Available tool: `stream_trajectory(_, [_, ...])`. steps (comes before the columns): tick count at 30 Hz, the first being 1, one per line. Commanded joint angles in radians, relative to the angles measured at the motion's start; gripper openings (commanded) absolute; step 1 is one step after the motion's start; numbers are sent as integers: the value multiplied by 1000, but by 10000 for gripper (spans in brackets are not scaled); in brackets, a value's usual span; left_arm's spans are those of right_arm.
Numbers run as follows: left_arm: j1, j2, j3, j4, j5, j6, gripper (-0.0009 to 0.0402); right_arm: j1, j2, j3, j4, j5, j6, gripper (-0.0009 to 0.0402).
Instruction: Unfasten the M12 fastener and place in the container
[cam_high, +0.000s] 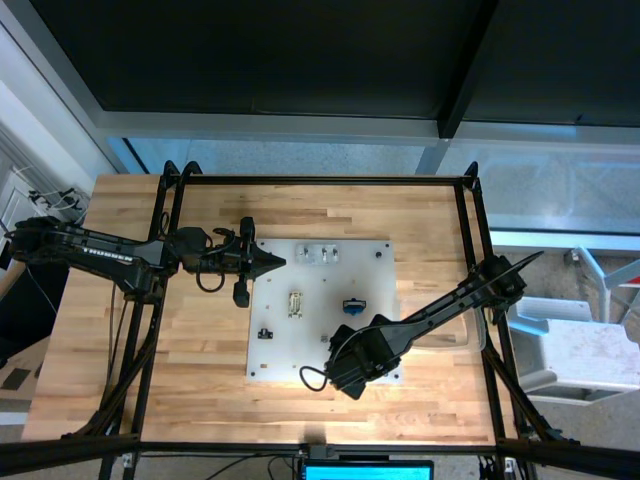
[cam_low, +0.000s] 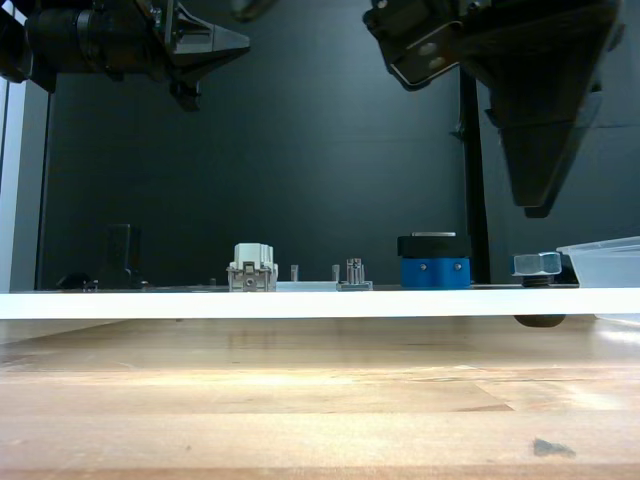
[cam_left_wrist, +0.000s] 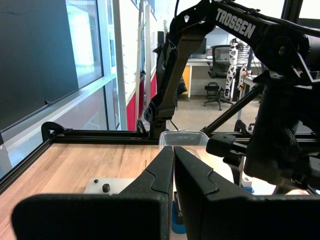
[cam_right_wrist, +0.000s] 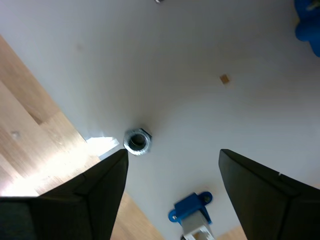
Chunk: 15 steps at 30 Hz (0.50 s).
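The M12 fastener, a small silver nut, sits on the white board close to its edge. In the low view the nut rests on its dark stud in front of the clear container. My right gripper hangs above the nut, open, with nothing between its fingers. From above, the right gripper covers the nut, and the container lies just right of the board. My left gripper is shut and empty, raised over the board's far left edge.
A blue-and-black connector block and a pale connector stand mid-board, with small silver posts farther back. A black frame runs around the wooden table. The right arm slants across the board's right edge and part of the container.
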Motion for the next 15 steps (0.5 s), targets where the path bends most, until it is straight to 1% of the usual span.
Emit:
stream_trajectory(1, [0, 0, 0, 0, 0, 0, 0, 0, 27, 37, -13, 1, 1, 268])
stream_trajectory(3, [0, 0, 0, 0, 0, 0, 0, 0, 43, 53, -21, 1, 2, 267])
stream_trajectory(9, [0, 0, 0, 0, 0, 0, 0, -1, 82, 54, -16, 0, 23, 260])
stream_trajectory(12, [0, 0, 0, 0, 0, 0, 0, 0, 104, 54, -1, -19, 24, 254])
stream_trajectory(15, [0, 0, 0, 0, 0, 0, 0, -1, 115, 54, 17, -21, 25, 245])
